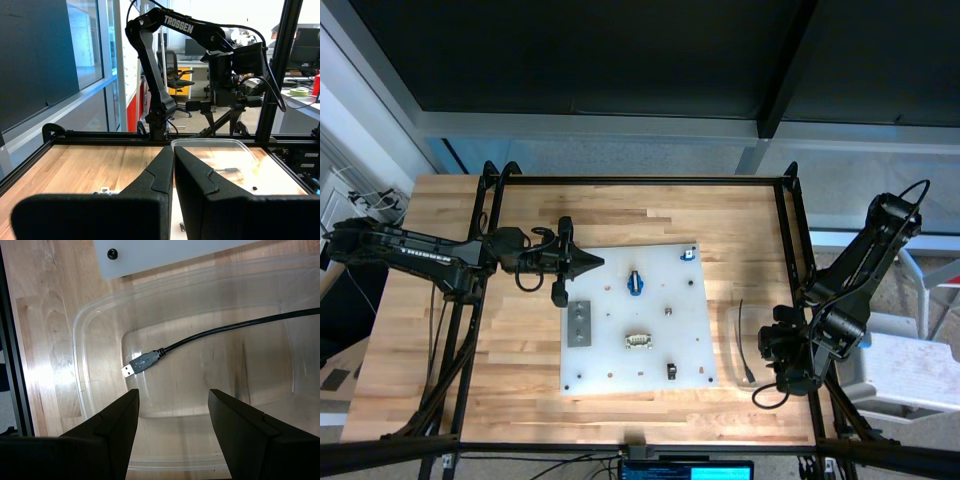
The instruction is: Remove the USB connector from the USB hub and place in the container
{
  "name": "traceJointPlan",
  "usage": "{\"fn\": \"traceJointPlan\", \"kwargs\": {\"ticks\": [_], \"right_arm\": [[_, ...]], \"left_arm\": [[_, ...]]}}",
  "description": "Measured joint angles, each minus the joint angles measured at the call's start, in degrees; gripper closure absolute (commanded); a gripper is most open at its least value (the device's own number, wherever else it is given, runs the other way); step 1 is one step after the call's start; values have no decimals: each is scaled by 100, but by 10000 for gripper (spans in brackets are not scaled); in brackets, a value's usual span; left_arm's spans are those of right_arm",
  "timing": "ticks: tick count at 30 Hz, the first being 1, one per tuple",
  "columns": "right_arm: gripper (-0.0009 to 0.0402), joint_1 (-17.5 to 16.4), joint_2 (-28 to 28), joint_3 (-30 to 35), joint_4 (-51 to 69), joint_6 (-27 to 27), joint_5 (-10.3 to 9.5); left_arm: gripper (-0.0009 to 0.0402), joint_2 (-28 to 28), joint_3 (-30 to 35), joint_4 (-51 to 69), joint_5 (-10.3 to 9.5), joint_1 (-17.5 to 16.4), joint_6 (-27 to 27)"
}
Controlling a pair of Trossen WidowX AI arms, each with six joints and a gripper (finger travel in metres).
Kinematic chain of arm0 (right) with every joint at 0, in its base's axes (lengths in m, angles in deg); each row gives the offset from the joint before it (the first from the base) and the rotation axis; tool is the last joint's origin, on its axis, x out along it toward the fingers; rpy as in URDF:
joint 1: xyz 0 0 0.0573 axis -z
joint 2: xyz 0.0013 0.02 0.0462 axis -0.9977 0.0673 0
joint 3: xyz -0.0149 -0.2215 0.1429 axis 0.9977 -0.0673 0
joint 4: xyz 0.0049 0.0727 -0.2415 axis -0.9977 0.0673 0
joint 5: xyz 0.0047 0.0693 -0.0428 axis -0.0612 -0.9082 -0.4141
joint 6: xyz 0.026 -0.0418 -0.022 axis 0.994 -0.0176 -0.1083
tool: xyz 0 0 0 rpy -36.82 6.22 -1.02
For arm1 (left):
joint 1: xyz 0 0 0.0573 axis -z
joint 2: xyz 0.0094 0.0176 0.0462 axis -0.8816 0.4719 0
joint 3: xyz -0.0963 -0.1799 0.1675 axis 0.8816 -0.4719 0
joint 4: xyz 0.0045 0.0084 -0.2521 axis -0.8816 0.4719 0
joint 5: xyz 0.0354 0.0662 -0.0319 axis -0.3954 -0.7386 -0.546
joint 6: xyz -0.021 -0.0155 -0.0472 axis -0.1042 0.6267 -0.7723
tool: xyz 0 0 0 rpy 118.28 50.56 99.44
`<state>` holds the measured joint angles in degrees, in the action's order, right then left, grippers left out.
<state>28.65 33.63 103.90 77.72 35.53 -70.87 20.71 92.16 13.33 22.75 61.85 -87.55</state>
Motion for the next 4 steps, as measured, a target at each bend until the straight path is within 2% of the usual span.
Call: {"fn": "traceJointPlan", "kwargs": {"ticks": [4], "right_arm": [[201, 0, 0, 0, 0, 0, 7]], "left_arm": [[392, 2, -2, 0, 0, 0, 0]]}}
